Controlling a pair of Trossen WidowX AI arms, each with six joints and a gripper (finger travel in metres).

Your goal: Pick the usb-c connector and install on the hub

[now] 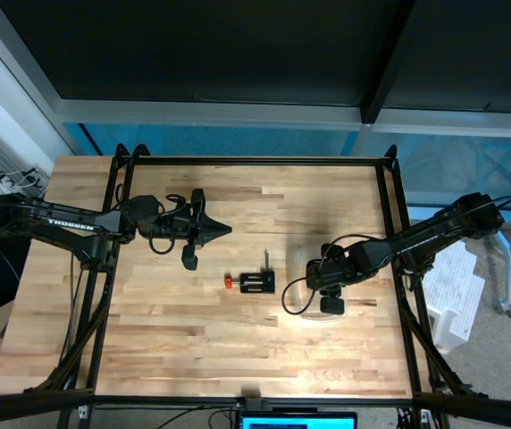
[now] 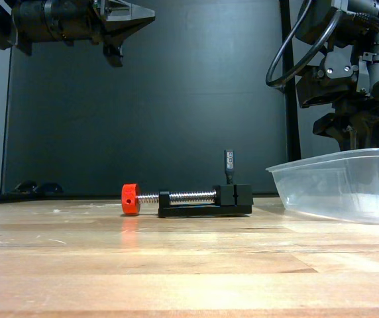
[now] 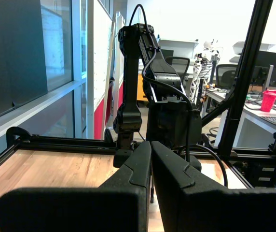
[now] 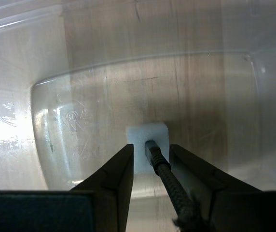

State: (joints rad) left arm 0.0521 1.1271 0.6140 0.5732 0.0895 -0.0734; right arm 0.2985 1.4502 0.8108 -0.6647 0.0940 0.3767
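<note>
The usb-c connector is a white block (image 4: 146, 136) with a black braided cable (image 4: 171, 186). It lies on the floor of a clear plastic bin (image 4: 56, 121). My right gripper (image 4: 150, 155) reaches down into that bin (image 1: 295, 291), open, with one finger on each side of the cable and neither touching it. The hub (image 2: 228, 164) is a thin dark piece standing upright in a small black vise (image 1: 257, 282) with a red knob (image 2: 130, 199) at mid-table. My left gripper (image 1: 223, 230) hovers high over the left of the table, shut and empty, pointing right.
The bin (image 2: 335, 189) sits just right of the vise. The black frame rails (image 1: 389, 206) run along the table's back and sides. The right arm's own cable (image 2: 295, 46) loops down beside its wrist.
</note>
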